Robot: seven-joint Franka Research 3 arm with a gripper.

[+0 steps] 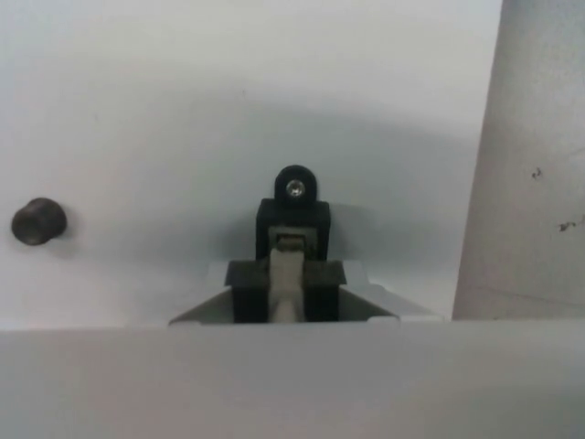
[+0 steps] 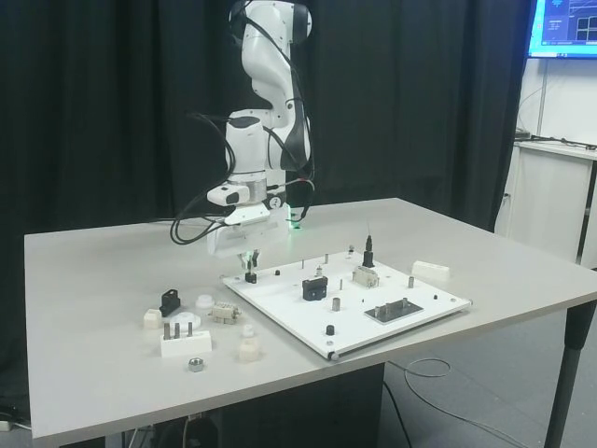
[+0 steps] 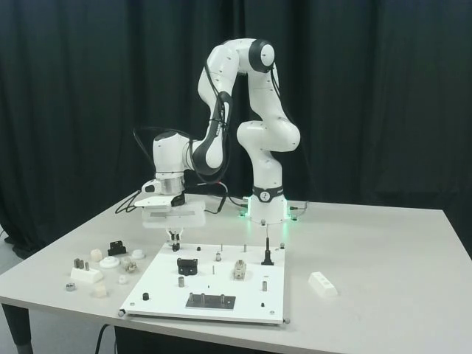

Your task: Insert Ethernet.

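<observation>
1. Grey table [image 3: 383, 251], carrying everything else.
2. White arm [image 3: 221, 96], bolted at the table's rear edge and bent down over the board's rear corner on the loose-parts side.
3. White board [image 3: 243, 299], lying flat near the front edge of the table, studded with small fixtures and pegs.
4. Gripper [image 3: 174, 237], low over that rear corner of the board, clenched on the Ethernet plug [image 1: 285, 274]; in the wrist view, black fingers [image 1: 245, 288] pressed against both sides of the pale plug.
5. White block [image 3: 323, 284] on bare table, beside the board's opposite side edge.
6. Loose parts [image 3: 103, 265], white and black, clustered on the table toward the end farthest from the white block.
7. Black socket housing [image 1: 292, 215] on the board, topped by a screw, directly ahead of the plug's tip; seated or only touching, cannot tell.
8. Black peg [image 1: 37, 221] on the board, well apart from the socket.
</observation>
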